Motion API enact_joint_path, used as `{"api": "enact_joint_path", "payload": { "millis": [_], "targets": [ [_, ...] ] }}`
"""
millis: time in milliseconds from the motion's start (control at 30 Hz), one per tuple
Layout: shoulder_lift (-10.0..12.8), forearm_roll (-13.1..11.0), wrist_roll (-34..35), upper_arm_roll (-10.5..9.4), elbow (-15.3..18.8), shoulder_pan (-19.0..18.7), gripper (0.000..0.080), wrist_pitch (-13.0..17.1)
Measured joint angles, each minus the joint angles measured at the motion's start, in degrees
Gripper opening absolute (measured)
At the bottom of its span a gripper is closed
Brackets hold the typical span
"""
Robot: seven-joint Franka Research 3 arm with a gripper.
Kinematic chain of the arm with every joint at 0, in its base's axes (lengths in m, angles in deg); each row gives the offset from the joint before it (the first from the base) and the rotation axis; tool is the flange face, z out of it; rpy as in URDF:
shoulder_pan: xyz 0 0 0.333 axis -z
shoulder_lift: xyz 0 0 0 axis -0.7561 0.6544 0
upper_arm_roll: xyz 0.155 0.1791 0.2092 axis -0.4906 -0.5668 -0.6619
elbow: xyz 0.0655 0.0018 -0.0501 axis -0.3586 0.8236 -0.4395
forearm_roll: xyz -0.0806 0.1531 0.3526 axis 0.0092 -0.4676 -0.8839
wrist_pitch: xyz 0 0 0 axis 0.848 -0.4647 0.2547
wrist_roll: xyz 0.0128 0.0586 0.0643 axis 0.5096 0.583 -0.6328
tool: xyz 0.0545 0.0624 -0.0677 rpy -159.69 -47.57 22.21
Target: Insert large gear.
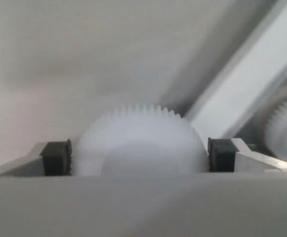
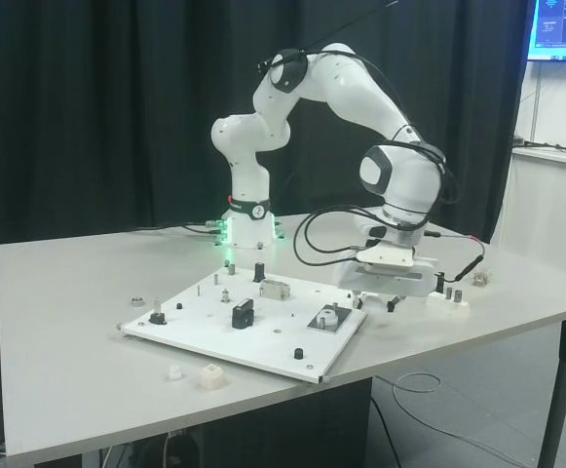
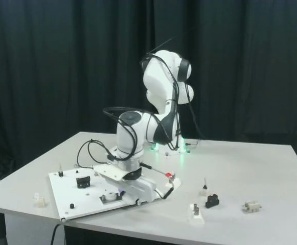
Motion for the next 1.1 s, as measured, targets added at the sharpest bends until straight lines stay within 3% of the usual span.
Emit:
{"api": "enact_joint_path", "payload": {
  "millis": [567, 1100],
  "targets": [
    [-5.0, 0.0, -3.5, -0.68, 7.6, 2.6, 0.0597, 0.5],
    [-8.4, -0.1, -3.9, -0.68, 14.4, 3.0, 0.0597, 8.5]
  ]
}}
